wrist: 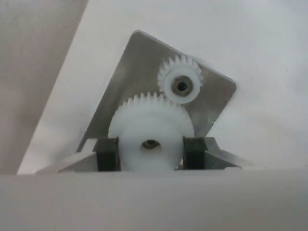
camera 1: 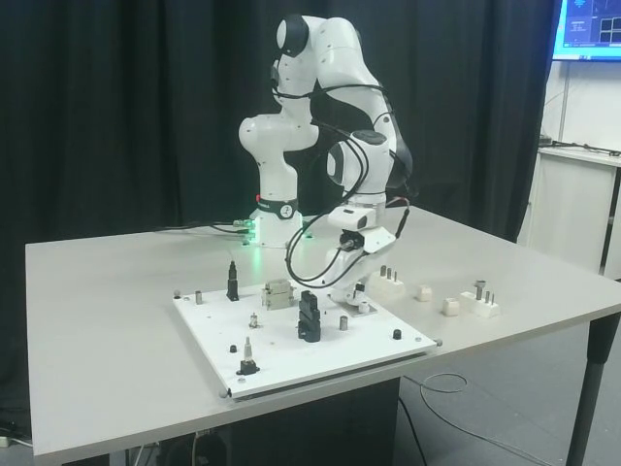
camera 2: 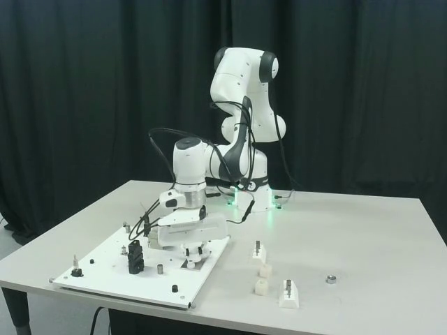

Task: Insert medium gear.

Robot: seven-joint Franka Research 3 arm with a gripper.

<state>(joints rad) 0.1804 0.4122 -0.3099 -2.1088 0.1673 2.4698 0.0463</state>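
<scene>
Wrist view, nearest first: gripper (wrist: 151, 154) closed about the medium gear (wrist: 151, 129), one black finger pad (wrist: 108, 154) on each side of the gear's lower part, both pads touching it. Gear is white and toothed, with a centre bore in which a dark pin end shows (whether the gear is fully seated I cannot tell). It lies over the grey metal plate (wrist: 137, 67). Beyond it on the same plate sits a small gear (wrist: 180, 85), white, on its own shaft, its teeth just meeting those of the medium gear. The plate rests on the white board (wrist: 250, 43).

First room view: gripper (camera 1: 351, 296) low over the right rear part of the white board (camera 1: 320, 354), the white arm (camera 1: 320, 87) folded down from its base at the back of the grey table (camera 1: 107, 291). On the board nearer the camera: a black fixture (camera 1: 309, 317), a peg on a black foot (camera 1: 248, 361), a tall black post (camera 1: 233, 280), a grey block (camera 1: 277, 294). Off the board to the right, small white blocks with pins (camera 1: 481, 301) stand on the table.

Second room view: gripper (camera 2: 193, 248) down at the board's far right corner (camera 2: 140, 279), the gear itself hidden by the hand. Black curtain (camera 2: 363, 91) behind
</scene>
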